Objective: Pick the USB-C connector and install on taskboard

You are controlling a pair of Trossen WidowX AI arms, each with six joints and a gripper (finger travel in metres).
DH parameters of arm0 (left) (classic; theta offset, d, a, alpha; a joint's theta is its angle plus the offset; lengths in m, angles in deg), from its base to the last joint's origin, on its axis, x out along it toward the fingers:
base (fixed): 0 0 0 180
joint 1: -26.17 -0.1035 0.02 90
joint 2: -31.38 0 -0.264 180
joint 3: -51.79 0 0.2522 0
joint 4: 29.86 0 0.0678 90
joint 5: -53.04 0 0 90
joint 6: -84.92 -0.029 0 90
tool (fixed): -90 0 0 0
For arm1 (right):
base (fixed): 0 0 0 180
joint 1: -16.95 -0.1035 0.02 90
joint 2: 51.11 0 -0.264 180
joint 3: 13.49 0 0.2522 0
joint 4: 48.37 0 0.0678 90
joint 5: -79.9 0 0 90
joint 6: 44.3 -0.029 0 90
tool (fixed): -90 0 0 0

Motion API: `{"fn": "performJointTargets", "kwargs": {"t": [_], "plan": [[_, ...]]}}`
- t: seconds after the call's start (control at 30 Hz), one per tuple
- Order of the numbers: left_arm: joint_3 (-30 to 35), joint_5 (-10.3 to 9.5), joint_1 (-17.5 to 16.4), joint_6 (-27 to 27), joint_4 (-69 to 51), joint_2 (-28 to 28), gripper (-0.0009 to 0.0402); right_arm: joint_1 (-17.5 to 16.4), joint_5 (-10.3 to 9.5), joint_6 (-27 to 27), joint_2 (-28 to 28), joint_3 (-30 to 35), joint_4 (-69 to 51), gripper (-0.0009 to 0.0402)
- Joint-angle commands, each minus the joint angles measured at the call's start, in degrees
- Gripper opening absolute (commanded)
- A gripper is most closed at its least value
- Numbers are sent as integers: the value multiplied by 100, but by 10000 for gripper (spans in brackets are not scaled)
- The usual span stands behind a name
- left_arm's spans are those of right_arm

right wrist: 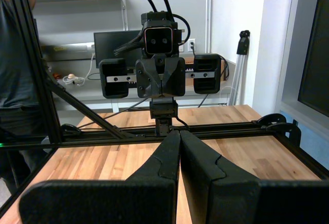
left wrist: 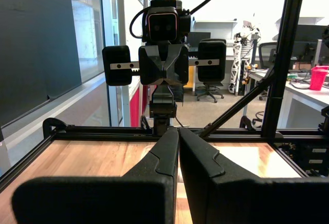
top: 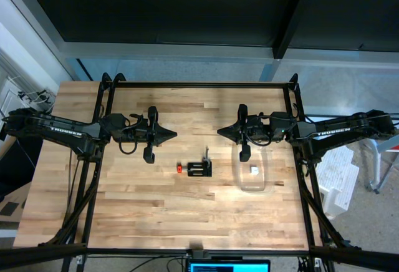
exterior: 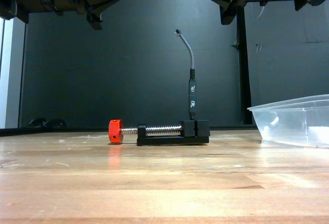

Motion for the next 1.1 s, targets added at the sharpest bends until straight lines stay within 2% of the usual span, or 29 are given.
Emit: {"fn": "performJointTargets", "kwargs": {"t": [0.03, 1.1], "plan": [[2, 0, -2, 0, 0, 0, 0, -2, -2, -2, 2, 2, -2, 0], [2, 0, 0, 0, 0, 0, 0, -2, -2, -2, 2, 2, -125, 0]]}}
